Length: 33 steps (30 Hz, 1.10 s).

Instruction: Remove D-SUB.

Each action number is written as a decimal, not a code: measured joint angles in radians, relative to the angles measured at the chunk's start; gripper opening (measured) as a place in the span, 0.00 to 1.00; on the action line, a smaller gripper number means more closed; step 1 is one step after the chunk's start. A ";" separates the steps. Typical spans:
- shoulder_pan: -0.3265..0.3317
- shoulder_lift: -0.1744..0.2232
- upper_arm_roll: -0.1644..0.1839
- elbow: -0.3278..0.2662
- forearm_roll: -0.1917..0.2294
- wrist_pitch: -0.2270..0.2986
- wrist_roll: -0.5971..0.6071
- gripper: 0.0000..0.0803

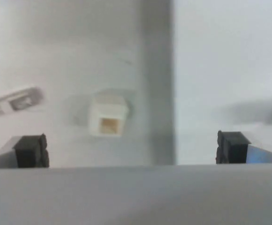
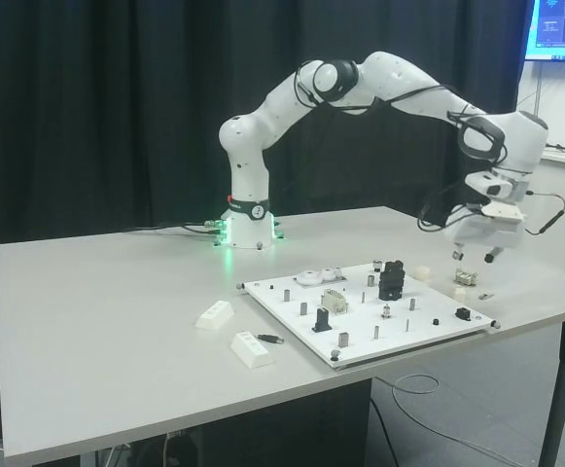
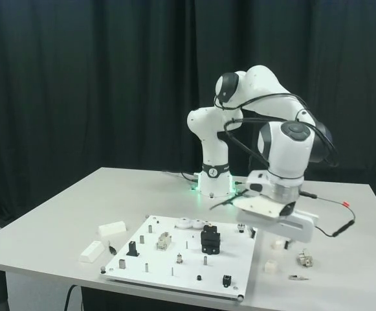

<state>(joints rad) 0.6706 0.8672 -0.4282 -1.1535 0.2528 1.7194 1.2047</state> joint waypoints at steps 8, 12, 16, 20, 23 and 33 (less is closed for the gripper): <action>-0.019 -0.044 -0.029 -0.009 -0.033 -0.087 -0.064 1.00; -0.042 -0.069 -0.029 -0.028 -0.044 -0.108 -0.114 1.00; -0.070 -0.096 -0.029 -0.058 -0.054 -0.116 -0.196 1.00; -0.097 -0.124 -0.028 -0.094 -0.060 -0.118 -0.265 1.00; -0.118 -0.146 -0.026 -0.125 -0.060 -0.118 -0.288 1.00; -0.199 -0.215 0.020 -0.229 -0.060 -0.076 -0.322 1.00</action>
<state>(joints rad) 0.4718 0.6521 -0.4080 -1.3830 0.1931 1.6438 0.8830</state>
